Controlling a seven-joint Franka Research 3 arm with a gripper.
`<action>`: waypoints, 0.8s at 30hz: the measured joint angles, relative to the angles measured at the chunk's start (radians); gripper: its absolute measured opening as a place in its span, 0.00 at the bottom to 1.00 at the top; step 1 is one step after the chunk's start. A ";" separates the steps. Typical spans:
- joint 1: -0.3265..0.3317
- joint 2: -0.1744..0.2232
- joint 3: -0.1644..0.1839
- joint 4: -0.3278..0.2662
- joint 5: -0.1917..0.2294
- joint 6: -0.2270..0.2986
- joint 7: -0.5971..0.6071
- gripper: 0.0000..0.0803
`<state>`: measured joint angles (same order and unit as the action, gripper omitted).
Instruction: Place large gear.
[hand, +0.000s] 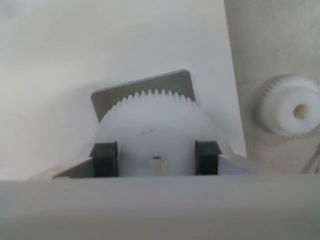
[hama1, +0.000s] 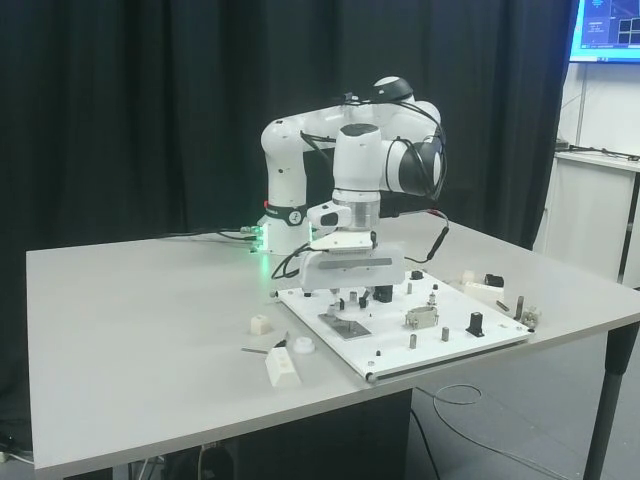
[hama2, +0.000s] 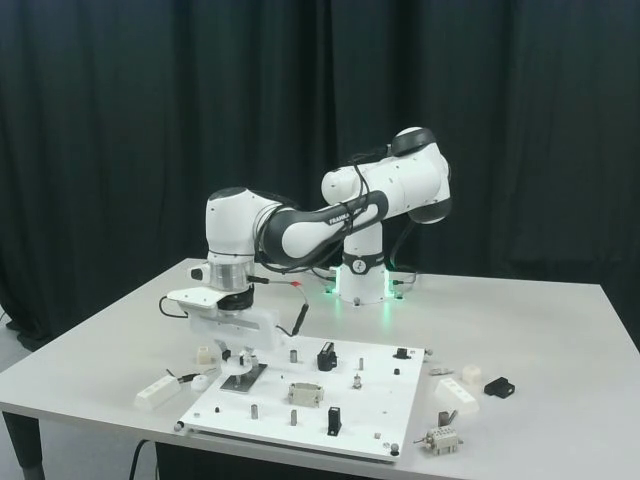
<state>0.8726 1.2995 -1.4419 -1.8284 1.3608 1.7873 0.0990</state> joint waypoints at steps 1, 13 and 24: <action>0.000 0.000 0.000 0.000 0.000 0.000 0.000 0.41; -0.001 0.000 0.006 0.004 0.001 0.001 0.000 0.41; -0.003 0.001 0.008 0.006 0.001 0.010 0.000 0.41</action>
<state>0.8696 1.3003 -1.4339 -1.8220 1.3621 1.7969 0.0990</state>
